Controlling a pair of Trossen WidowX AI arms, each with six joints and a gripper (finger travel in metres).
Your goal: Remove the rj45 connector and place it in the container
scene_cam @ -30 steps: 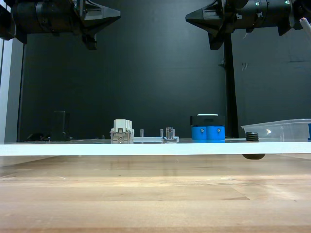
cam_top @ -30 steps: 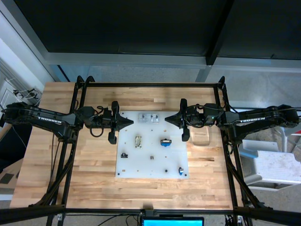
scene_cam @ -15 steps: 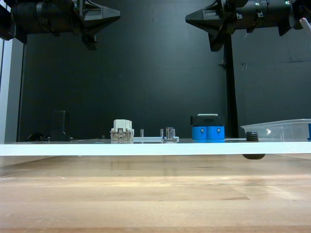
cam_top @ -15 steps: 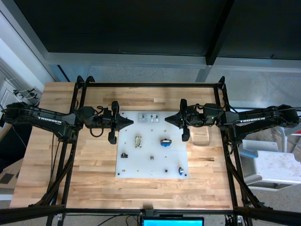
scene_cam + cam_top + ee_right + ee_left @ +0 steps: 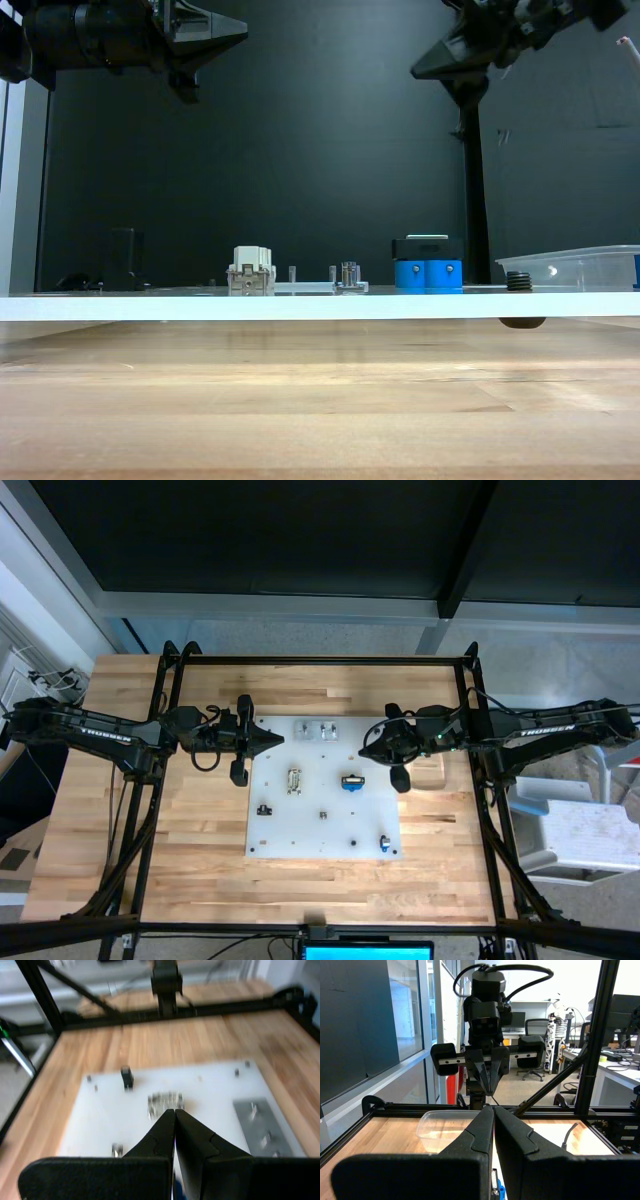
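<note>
The rj45 connector appears to be the black piece seated in a blue block (image 5: 352, 782) (image 5: 428, 272) mid-board, though I cannot be sure of it. The container (image 5: 428, 768) (image 5: 580, 265) (image 5: 445, 1127), a clear tray, rests on the wood just off the board's right edge, under the right arm. My right gripper (image 5: 367, 743) (image 5: 415, 72) (image 5: 174, 1115) hangs high above the board's right part, tilted downward, jaws shut on nothing. My left gripper (image 5: 280, 739) (image 5: 243, 33) (image 5: 493, 1110) hovers level over the board's upper left edge, shut and empty.
The white board (image 5: 275, 830) also carries a grey-white connector (image 5: 294, 780) (image 5: 252, 270), a metal plate (image 5: 317, 730), a few small black parts (image 5: 264, 809) and a blue piece (image 5: 384, 842). A black frame (image 5: 320, 661) rings the wooden table.
The right gripper has pitched nose-down and shifted slightly toward the near side over the board. The left arm has not moved.
</note>
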